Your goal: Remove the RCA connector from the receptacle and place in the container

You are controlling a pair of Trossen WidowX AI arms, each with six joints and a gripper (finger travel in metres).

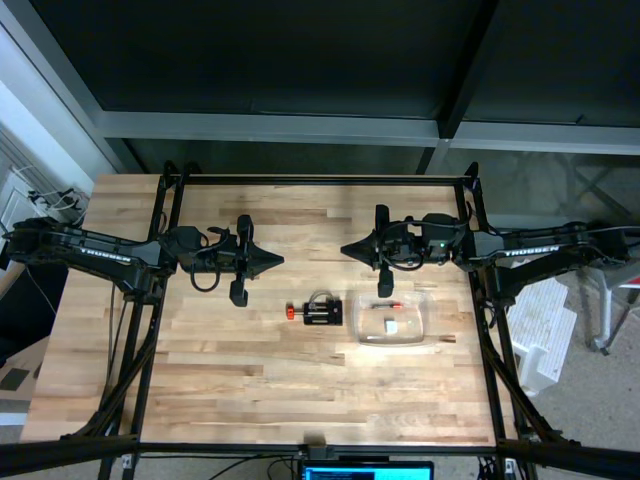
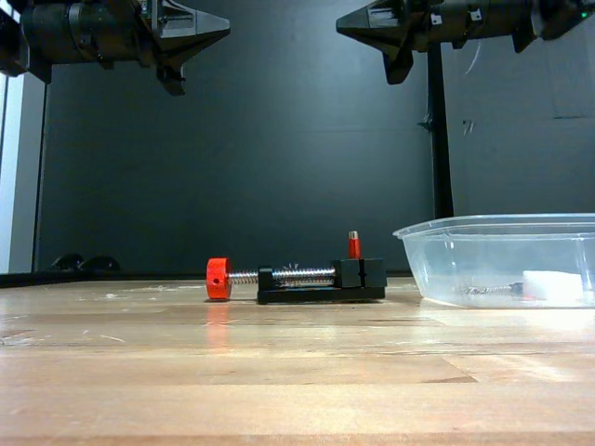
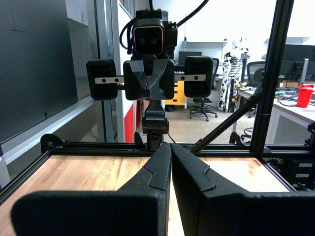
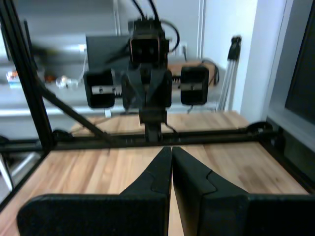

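1. The left gripper (image 1: 278, 261) and the right gripper (image 1: 346, 249) hung high over the pale wooden table (image 1: 250, 380); their tips faced each other; both were pinched closed on nothing.
2. The small black block-shaped receptacle (image 2: 321, 279) lay just beside the shallow clear plastic container (image 2: 437, 265); a short red upright peg (image 2: 353, 244), probably the RCA connector, stood on its top.
3. The peg looked light, rigid and slick; a pinch across its red body with a straight upward pull seemed best; the loose block might lift too.
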